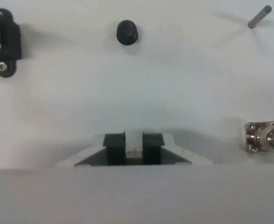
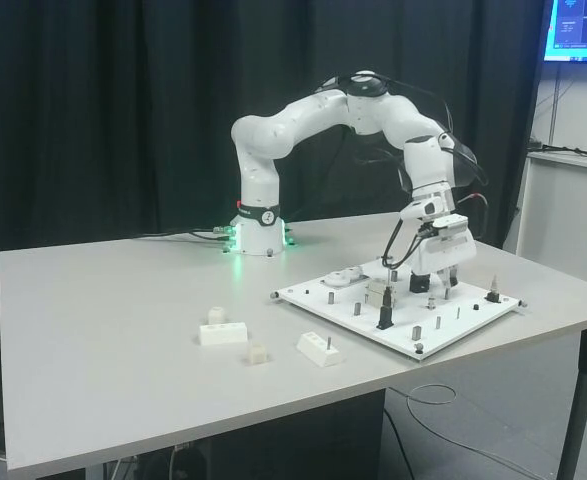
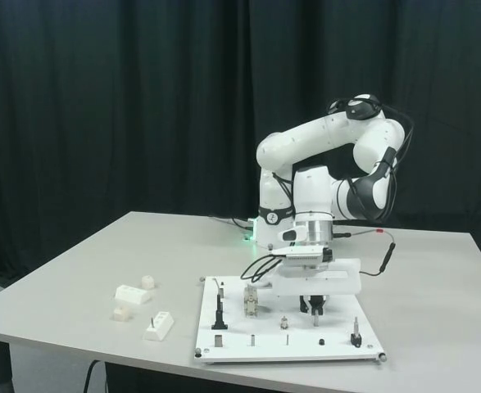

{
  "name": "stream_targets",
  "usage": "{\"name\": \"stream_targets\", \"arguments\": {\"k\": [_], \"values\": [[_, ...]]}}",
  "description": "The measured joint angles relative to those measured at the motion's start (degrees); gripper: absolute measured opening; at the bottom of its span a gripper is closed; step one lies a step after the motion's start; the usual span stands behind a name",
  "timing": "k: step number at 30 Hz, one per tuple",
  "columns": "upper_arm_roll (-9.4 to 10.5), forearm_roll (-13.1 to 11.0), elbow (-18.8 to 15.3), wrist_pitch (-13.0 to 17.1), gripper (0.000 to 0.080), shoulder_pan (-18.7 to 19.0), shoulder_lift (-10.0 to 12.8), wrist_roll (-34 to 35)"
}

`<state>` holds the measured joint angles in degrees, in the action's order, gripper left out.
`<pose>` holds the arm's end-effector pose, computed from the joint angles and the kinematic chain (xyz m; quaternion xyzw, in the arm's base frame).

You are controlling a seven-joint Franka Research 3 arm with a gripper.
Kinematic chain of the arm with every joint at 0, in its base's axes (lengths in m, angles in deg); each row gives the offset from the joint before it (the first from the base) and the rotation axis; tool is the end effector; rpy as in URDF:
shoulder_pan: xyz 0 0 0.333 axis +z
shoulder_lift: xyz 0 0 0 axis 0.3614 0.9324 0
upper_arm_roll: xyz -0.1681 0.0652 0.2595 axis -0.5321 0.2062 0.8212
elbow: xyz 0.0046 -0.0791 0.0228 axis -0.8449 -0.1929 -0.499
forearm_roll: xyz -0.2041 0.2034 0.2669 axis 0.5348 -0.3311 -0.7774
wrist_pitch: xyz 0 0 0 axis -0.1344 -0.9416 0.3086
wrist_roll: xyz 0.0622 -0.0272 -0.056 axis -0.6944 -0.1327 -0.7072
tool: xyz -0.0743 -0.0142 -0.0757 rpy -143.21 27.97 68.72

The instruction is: Insert square peg 2.

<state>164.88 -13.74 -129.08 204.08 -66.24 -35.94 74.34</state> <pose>0.5370 0.1914 0.2130 -0.9448 0.2746 -0.1558 0.0880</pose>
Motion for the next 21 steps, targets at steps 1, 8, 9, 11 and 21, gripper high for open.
{"name": "stream_targets", "arguments": {"k": [1, 8, 9, 11, 21], "values": [[-0.05, 0.1, 0.0, 0.0, 0.0071, 0.0, 0.0, 0.0], [-0.29, 0.4, 0.0, 0.1, 0.0071, 0.2, 0.0, 0.0], [-0.32, 0.5, 0.1, 0.1, 0.0071, 0.2, 0.0, 0.0], [-0.39, 0.6, 0.1, 0.1, 0.0195, 0.2, 0.0, 0.0], [-0.86, 1.3, 0.1, 0.1, 0.0723, 0.6, 0.0, 0.0]]}}
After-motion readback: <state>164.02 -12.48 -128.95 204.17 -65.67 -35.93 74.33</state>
